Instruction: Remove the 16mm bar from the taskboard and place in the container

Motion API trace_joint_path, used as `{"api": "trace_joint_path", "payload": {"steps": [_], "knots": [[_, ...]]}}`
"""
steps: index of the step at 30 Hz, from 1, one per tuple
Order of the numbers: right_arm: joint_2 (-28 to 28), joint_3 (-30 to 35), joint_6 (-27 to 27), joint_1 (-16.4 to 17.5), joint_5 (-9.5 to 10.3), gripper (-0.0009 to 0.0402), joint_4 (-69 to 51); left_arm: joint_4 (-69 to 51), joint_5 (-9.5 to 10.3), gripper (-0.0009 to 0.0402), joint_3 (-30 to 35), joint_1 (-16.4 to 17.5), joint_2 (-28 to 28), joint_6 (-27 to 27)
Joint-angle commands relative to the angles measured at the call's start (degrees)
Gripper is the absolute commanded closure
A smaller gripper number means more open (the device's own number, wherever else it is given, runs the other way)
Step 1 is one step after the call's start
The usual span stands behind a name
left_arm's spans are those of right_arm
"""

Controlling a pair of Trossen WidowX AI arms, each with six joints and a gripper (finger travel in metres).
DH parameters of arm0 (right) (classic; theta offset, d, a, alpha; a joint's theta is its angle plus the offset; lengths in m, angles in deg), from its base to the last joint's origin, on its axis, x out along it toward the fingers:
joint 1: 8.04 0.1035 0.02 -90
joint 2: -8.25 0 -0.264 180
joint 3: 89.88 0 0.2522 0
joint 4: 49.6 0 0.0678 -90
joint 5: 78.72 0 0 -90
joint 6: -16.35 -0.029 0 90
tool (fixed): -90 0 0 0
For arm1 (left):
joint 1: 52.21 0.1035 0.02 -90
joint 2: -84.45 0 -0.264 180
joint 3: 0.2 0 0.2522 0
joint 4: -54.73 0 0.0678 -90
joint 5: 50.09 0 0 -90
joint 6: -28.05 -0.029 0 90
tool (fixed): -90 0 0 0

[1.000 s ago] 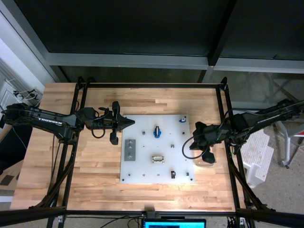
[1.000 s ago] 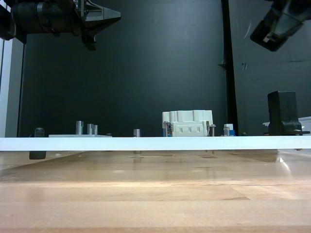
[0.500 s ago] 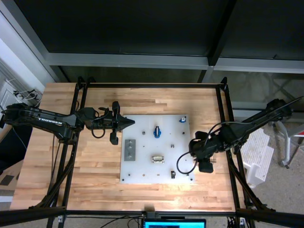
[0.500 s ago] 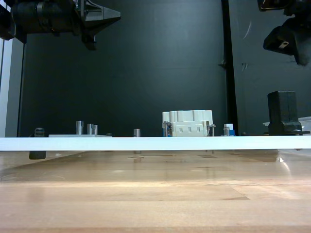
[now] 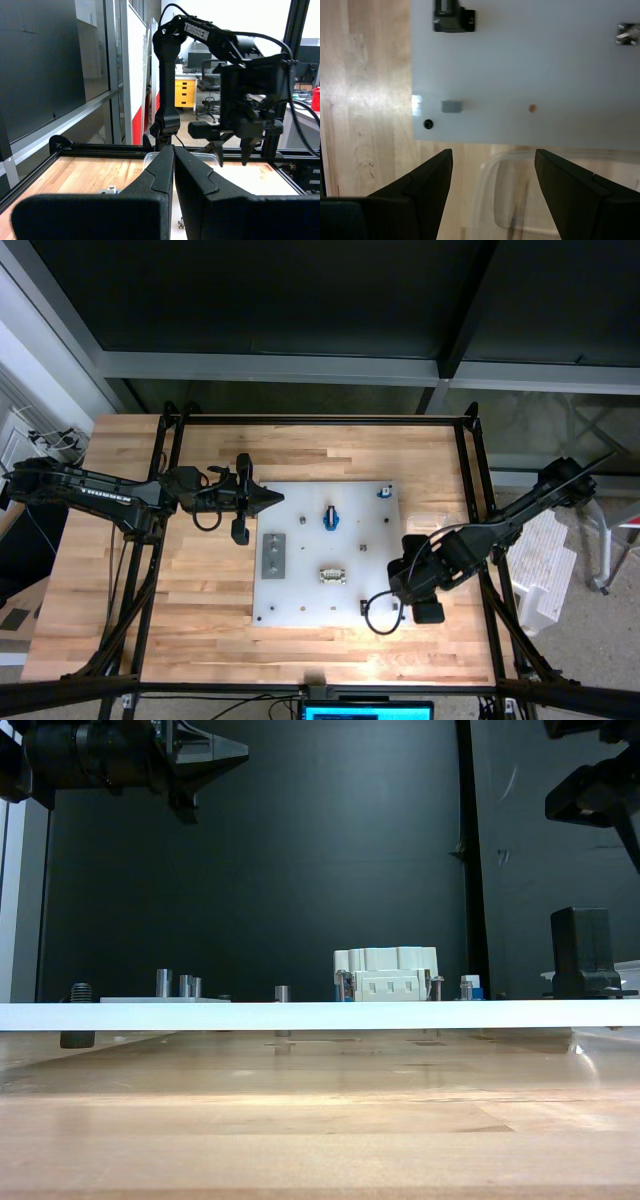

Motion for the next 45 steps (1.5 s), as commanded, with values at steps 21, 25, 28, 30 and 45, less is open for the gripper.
{"api": "trace_joint_path", "payload": {"steps": [21,25,28,30,45], "knots": [[10.0,1.0,13.0,3.8,-3.56,0.0165,4.0,0.0,-0.02,0.0393,0.0,0.0,0.0,0.0],[11.3,1.0,15.1,3.9,-3.52,0.0165,5.6,0.0,-0.02,0.0393,0.0,0.0,0.0,0.0],[11.6,0.8,15.6,3.9,-3.50,0.0165,6.2,0.0,-0.02,0.0393,0.0,0.0,0.0,0.0],[11.6,0.4,15.7,3.9,-3.48,0.0165,6.6,0.0,-0.02,0.0393,0.0,0.0,0.0,0.0],[11.6,-3.3,15.4,4.1,-3.37,0.0201,11.1,0.0,-0.02,0.0393,0.0,0.0,0.0,0.0]]}}
